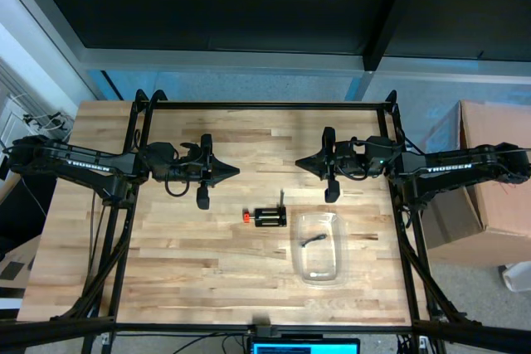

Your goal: Remove the USB-C connector from the USB-C receptacle and place in the container

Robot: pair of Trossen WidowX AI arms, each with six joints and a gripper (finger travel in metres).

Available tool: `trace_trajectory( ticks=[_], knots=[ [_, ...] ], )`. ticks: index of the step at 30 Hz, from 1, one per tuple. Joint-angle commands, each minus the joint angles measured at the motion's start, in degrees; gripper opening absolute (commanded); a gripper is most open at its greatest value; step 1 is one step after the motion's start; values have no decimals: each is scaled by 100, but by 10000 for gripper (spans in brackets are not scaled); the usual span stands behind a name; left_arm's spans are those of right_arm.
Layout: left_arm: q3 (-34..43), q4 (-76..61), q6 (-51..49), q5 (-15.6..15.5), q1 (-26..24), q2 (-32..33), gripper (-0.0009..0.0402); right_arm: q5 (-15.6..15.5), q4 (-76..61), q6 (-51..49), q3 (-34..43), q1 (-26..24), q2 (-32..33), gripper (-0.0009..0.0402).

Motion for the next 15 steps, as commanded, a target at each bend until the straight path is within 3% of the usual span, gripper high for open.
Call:
trace_trajectory(
  ticks=[1, 15],
  knots=[
    [0, 0, 2, 0, 0, 0, 0, -37, -7, 9, -28, 11, 2, 0],
    [0, 2, 2, 0, 0, 0, 0, -136, -2, 28, -28, 44, 0, 0]
  ],
)
